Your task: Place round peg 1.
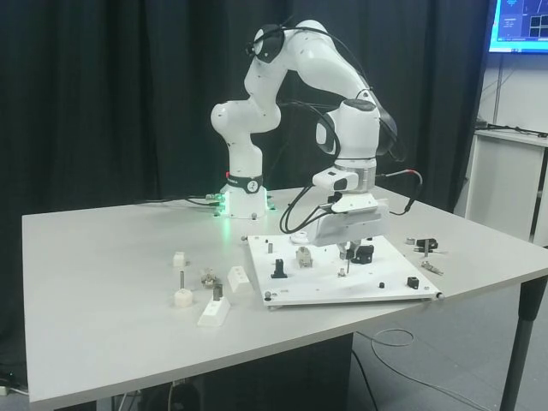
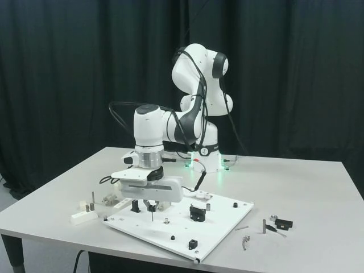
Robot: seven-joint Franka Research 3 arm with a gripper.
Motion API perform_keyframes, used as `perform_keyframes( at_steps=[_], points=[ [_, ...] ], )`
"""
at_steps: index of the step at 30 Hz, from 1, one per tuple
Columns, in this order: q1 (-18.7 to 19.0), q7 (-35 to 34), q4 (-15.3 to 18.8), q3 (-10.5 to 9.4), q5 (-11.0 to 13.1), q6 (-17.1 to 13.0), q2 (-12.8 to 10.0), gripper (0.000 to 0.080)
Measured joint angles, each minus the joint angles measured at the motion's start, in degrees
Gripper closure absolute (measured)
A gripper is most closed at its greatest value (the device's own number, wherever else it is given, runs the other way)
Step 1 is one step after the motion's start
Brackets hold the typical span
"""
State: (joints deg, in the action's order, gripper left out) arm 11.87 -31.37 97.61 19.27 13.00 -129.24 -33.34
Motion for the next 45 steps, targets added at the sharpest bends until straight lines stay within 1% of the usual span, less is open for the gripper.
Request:
perform_keyframes(
  at_steps=[6,10,14,20,25,28,36,45],
  points=[
    [0.0,0.0,0.0,-0.08,0.0,0.0,0.0,0.0771],
    [0.3,-0.4,0.0,-0.40,0.2,0.6,0.0,0.0771],
    [0.9,-2.2,0.0,-1.01,0.6,2.0,0.0,0.0771],
    [2.5,-5.6,0.2,-2.42,1.2,5.2,0.5,0.0771],
    [4.8,-9.8,1.2,-3.21,1.3,7.1,1.7,0.0771],
    [6.7,-12.3,2.2,-3.26,1.3,7.5,2.7,0.0771],
    [12.0,-18.6,5.6,-3.25,1.2,7.7,5.4,0.0771],
    [17.5,-25.4,8.4,-3.25,0.9,7.3,7.5,0.0771]
  ],
)
